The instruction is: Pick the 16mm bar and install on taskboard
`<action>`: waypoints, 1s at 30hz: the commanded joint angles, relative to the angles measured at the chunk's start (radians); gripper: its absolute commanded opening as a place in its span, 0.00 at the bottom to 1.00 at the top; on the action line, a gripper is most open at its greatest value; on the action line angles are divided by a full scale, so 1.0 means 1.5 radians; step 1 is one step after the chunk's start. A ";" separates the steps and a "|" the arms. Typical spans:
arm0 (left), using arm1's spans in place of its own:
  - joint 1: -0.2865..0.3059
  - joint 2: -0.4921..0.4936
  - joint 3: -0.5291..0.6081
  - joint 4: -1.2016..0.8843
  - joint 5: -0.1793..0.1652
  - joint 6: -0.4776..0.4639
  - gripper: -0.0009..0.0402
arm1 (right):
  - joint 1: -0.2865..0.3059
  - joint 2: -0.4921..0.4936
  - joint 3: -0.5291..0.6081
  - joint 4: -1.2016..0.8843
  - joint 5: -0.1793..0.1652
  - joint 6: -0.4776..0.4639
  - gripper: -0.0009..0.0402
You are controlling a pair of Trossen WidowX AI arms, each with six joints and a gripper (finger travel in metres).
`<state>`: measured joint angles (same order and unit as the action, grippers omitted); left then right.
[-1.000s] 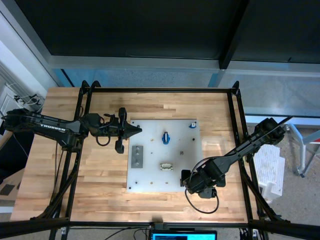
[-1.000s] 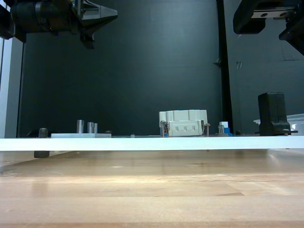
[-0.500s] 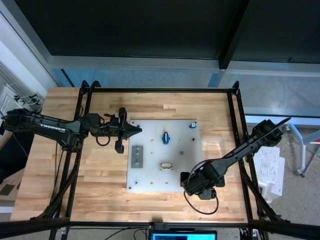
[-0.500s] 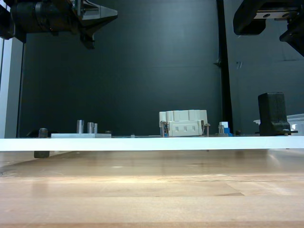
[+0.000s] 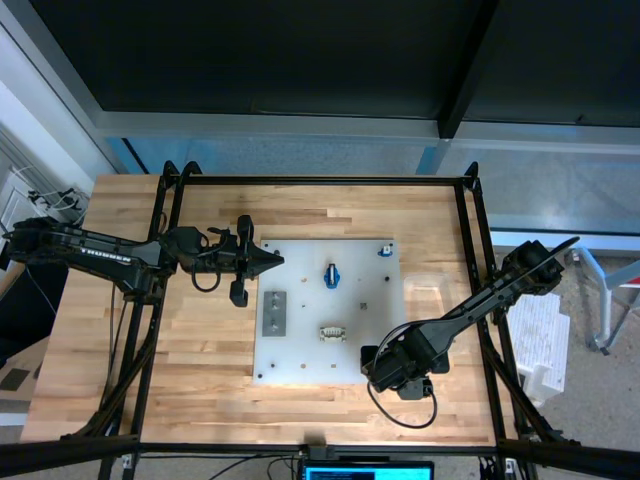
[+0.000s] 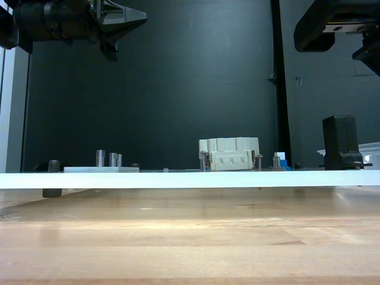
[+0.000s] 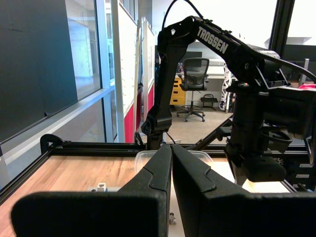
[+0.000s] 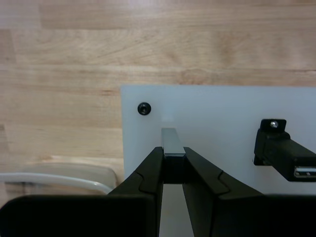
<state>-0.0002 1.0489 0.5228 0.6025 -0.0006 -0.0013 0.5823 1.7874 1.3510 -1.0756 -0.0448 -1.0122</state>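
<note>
16mm bar [image 8: 173,140] in right gripper [image 8: 173,154], left gripper [image 7: 171,150] aloft

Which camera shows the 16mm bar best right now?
Right wrist view: 16mm bar pinched in the right gripper above the taskboard corner. Other views hide it. The left gripper hangs shut over the board's left edge.

We see the taskboard [image 6: 178,179] flat on the counter [image 6: 190,237], beige connector [image 6: 230,153] mid-board, black fitting [image 6: 342,142] at right. The left end effector [image 6: 135,18] and right end effector [image 6: 367,56] hang high above.
</note>
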 commanded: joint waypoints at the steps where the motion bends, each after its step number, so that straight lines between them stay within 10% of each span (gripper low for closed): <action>1: 0.000 0.000 0.000 0.000 0.000 0.000 0.02 | 0.000 0.000 -0.001 0.001 0.000 0.001 0.02; 30: 0.000 0.000 0.000 0.000 0.000 0.000 0.02 | -0.012 -0.001 -0.028 0.035 -0.001 0.006 0.02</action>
<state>-0.0002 1.0489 0.5228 0.6025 -0.0002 -0.0010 0.5644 1.7866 1.3098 -1.0279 -0.0467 -1.0035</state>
